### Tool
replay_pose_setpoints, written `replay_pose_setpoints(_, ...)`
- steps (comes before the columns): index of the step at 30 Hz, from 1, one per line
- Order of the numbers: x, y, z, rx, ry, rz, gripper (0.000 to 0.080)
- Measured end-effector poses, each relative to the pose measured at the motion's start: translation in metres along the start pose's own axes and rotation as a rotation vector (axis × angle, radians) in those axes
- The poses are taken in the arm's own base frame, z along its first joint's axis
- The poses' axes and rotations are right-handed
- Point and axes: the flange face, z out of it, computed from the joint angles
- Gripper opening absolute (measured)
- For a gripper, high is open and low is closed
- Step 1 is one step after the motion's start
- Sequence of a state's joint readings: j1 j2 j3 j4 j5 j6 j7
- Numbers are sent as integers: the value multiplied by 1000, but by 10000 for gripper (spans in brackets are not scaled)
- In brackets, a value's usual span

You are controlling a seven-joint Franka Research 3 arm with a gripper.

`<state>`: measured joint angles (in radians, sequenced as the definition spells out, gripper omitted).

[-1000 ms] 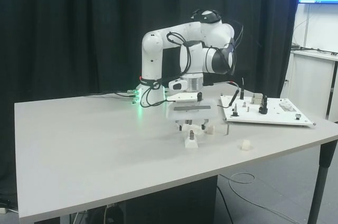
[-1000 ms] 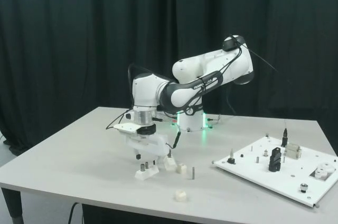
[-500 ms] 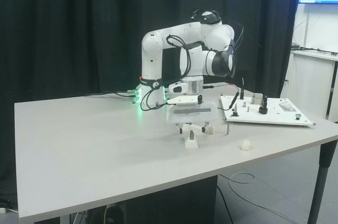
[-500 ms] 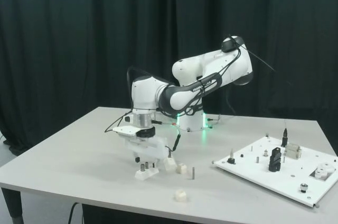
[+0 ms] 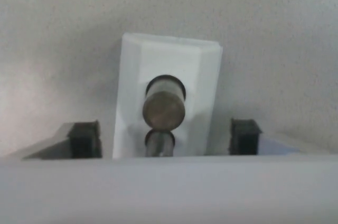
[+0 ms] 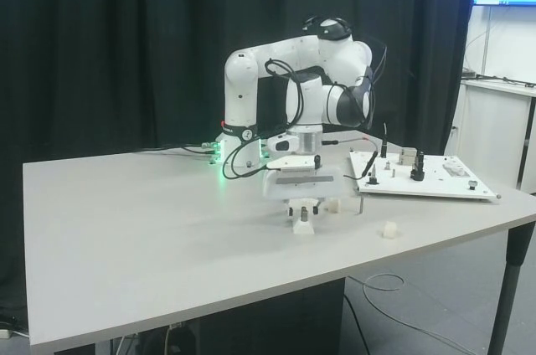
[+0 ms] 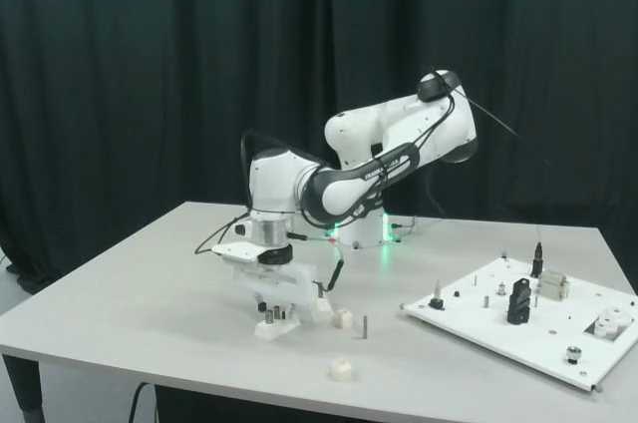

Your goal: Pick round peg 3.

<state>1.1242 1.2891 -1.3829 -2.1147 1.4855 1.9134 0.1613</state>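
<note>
The short grey metal round peg (image 5: 164,108) stands upright in a white plastic holder block (image 5: 165,65) on the grey table (image 6: 126,213), directly beneath the gripper (image 5: 164,138). Its long axis is vertical, pointing up toward the wrist. The black fingertips (image 5: 84,138) sit wide apart, one on either side of the holder block, grasping nothing.
</note>
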Motion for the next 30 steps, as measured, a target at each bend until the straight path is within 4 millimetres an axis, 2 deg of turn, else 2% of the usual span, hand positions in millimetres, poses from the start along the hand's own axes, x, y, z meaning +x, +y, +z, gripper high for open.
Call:
replay_pose_setpoints(4, 0, 0, 1, -1, 1, 0, 688)
replay_pose_setpoints(5, 1, 1, 1, -2, 1, 0, 506)
replay_pose_setpoints(8, 1, 1, 1, -2, 1, -1, 506)
replay_pose_setpoints(9, 1, 1, 1, -2, 1, -1, 288)
replay_pose_setpoints(17, 1, 0, 0, -1, 1, -2, 288)
replay_pose_setpoints(18, 1, 0, 0, -1, 2, -2, 114)
replay_pose_setpoints(30, 0, -3, -9, -7, -1, -12, 114)
